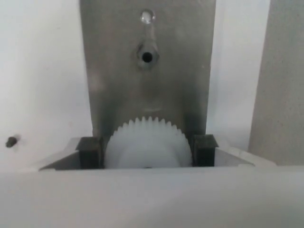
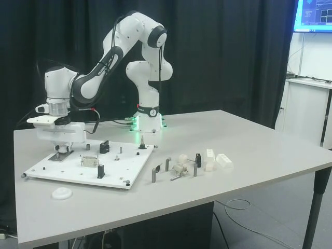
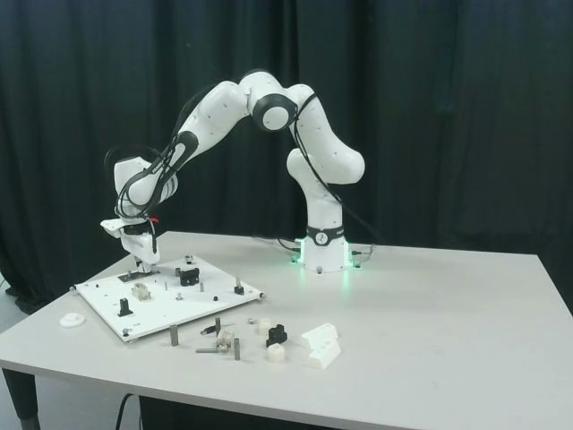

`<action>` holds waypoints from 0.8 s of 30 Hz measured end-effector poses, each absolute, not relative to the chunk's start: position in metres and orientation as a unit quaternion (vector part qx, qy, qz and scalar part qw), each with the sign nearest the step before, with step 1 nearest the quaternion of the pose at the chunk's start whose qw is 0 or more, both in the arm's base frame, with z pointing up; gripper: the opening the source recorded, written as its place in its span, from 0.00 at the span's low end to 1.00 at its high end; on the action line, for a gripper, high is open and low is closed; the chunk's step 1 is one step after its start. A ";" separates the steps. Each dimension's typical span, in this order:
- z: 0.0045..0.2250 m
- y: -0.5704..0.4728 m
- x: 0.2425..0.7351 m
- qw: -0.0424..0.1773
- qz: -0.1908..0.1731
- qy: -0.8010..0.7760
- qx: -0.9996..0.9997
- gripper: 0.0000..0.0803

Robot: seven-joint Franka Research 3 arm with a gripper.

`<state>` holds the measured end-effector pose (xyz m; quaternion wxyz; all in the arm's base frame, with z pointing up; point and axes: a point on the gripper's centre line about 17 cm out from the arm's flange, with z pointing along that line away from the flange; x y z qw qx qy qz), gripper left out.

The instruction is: Remove medium gear.

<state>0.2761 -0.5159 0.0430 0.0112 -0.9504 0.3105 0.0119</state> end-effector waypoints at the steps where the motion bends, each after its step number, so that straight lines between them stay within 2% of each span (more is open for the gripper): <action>1: 0.045 -0.516 0.276 0.012 0.011 0.311 -0.950 0.50; 14: 0.075 -0.523 0.272 0.011 -0.005 0.311 -0.950 0.50; 24: 0.078 -0.521 0.274 0.014 -0.010 0.312 -0.950 0.50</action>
